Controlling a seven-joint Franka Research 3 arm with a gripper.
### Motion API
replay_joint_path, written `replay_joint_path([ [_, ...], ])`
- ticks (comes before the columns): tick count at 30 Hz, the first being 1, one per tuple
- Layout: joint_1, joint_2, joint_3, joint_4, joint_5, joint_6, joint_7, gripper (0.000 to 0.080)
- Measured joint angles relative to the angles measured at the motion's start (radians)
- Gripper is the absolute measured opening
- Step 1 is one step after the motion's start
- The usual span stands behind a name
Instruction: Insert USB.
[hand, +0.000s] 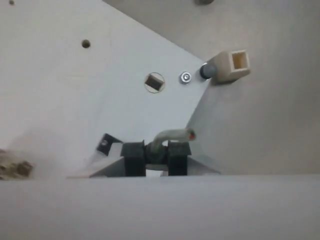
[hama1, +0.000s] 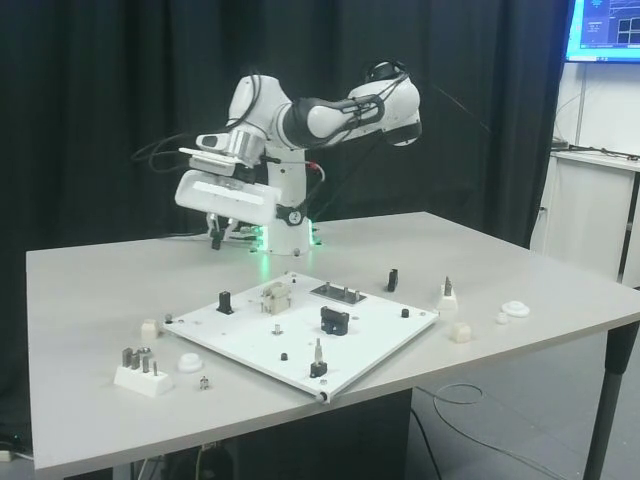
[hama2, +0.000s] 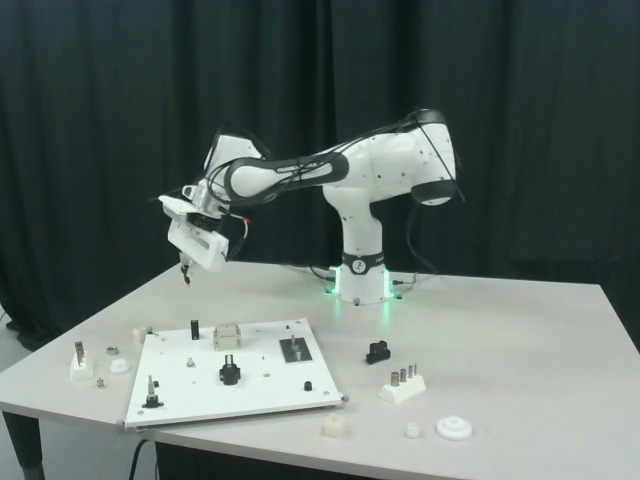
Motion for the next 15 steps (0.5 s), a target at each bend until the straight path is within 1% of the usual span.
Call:
replay_joint_path([
  [6, -0.05, 0.004, 0.0, 0.001, 0.046, -0.049, -0.168, 0.0091],
  [11, -0.086, 0.01, -0.002, 0.006, 0.065, -0.096, -0.329, 0.0091],
  [15, -0.113, 0.018, -0.005, 0.013, 0.08, -0.136, -0.41, 0.0091],
])
